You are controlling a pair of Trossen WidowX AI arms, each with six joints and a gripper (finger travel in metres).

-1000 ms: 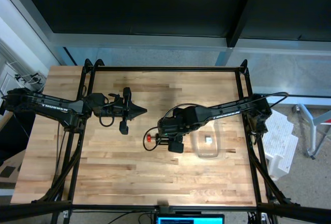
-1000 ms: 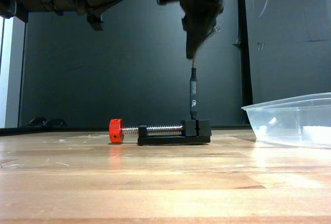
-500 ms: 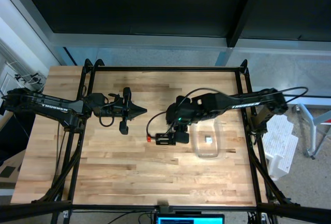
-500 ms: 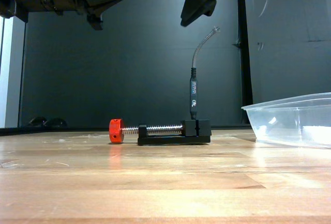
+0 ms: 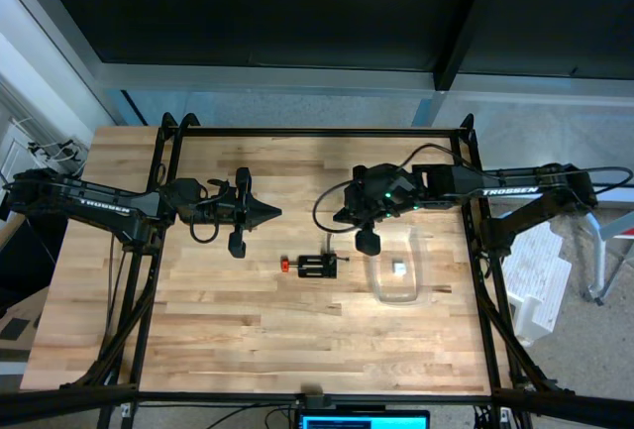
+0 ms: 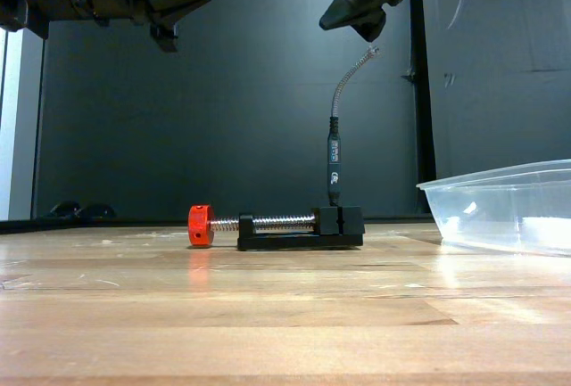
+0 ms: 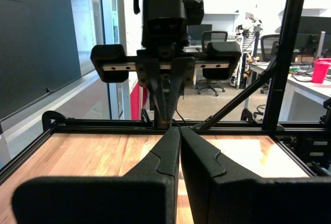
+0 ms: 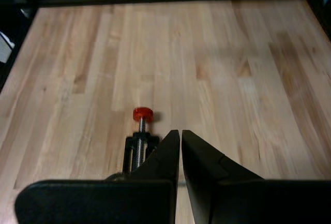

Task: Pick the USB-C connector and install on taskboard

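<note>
The left gripper (image 7: pixel 180 129), black fingers pressed together, hovers over the light wooden desk (image 7: pixel 93 151). Facing it, the right gripper (image 7: pixel 166 116) hangs with fingertips meeting, before a black metal frame (image 7: pixel 103 129).

The wooden table (image 5: pixel 198 330) carries the taskboard (image 5: pixel 315 267) and a clear tray (image 5: pixel 400 297).

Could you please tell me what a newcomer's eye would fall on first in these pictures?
The USB-C connector stands upright in the taskboard at mid-table, its braided cable curving up free. The right gripper, shut and empty, hangs above it, while the left gripper, also shut, hovers high over the table's left half. A clear plastic tray sits to the right.
</note>
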